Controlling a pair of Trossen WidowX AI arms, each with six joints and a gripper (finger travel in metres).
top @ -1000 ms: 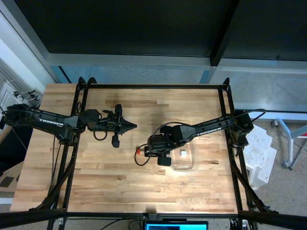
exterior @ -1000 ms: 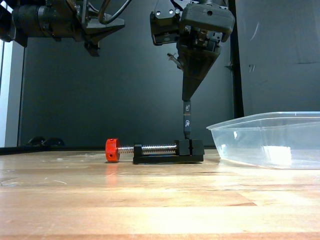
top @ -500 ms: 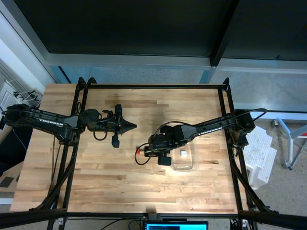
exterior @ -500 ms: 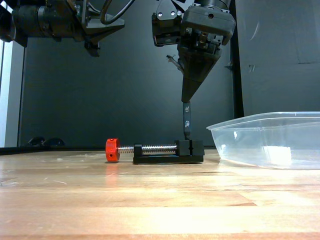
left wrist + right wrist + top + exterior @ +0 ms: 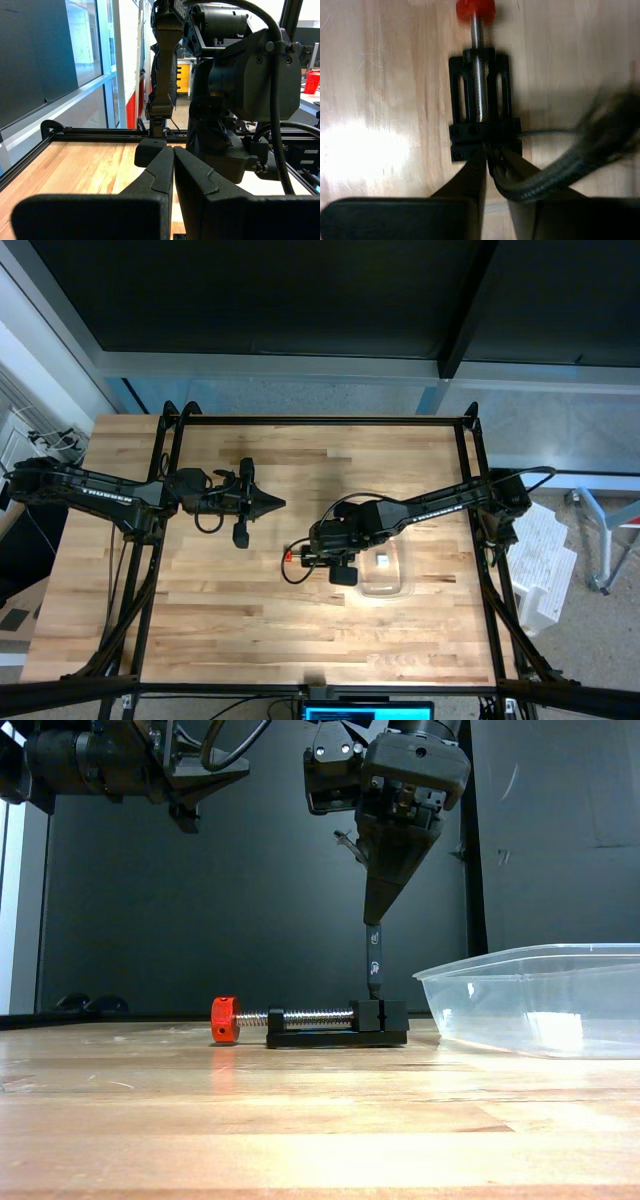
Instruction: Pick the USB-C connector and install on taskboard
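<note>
USB-C connector (image 5: 373, 962), slim dark metal, hangs upright, clenched in right tool (image 5: 374, 923), apparently touching black taskboard (image 5: 335, 1026); left tool (image 5: 279, 504) clenched, raised well apart.

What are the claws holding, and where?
Right claw, above the black block, pinches the top end of the slim dark-grey metal connector. Left claw, parked aside, holds nothing.
</note>
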